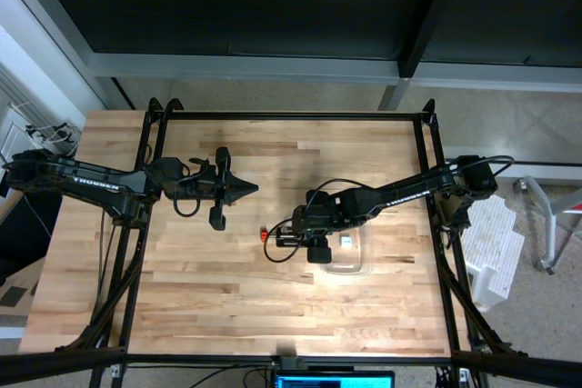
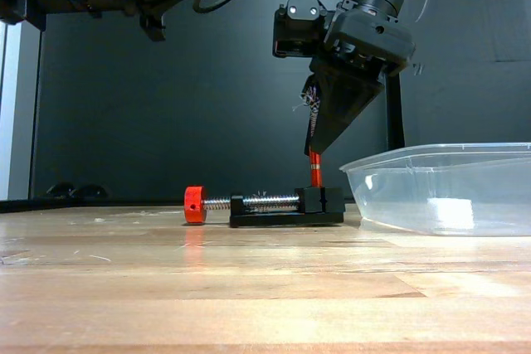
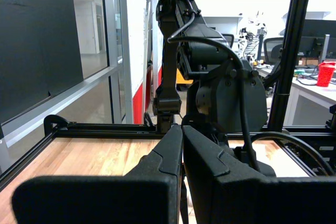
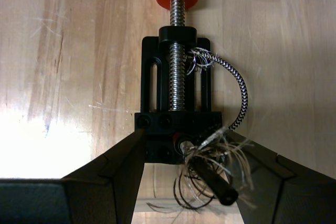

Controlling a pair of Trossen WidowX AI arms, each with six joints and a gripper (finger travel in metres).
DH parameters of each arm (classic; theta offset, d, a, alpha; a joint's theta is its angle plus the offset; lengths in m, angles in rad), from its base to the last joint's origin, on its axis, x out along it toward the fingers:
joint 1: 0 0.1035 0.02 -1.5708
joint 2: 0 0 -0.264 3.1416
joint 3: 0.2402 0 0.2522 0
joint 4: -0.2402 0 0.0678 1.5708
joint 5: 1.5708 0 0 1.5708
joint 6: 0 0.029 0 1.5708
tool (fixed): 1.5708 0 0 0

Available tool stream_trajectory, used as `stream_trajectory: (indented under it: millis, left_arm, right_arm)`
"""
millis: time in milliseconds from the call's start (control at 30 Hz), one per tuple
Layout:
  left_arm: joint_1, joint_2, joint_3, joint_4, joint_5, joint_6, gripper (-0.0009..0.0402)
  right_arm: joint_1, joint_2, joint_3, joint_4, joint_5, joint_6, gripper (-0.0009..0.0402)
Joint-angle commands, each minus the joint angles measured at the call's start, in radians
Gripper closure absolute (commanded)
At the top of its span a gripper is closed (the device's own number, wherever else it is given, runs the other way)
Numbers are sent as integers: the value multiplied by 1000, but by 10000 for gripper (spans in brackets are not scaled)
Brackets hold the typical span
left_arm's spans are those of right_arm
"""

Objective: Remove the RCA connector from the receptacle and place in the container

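Tiny RCA connector (image 4: 210, 177) in receptacle (image 4: 173, 93) looks light, stiff, with snag-prone frayed wires (image 4: 223, 153); open right gripper (image 4: 185, 135) straddles it, so pinch its dark barrel; closed left gripper (image 1: 247, 189) hangs toward counter's (image 1: 227, 297) left edge.

Receptacle (image 2: 286, 205) left of container (image 2: 440, 192), perhaps touching

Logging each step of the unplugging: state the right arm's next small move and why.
Probably close the right gripper on the RCA connector. Its fingers stand open on either side of the plug, which sits upright in the receptacle, so nothing grips it yet. The left gripper hangs shut over the table's left side.
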Motion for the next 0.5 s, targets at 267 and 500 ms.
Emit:
stream_trajectory:
  millis: [267,500]
  left_arm:
    - [0,0,0,0,0,0,393]
    - [0,0,0,0,0,0,393]
  right_arm:
    - [0,0,-21,38,0,2,209]
    - [0,0,-21,40,0,0,257]
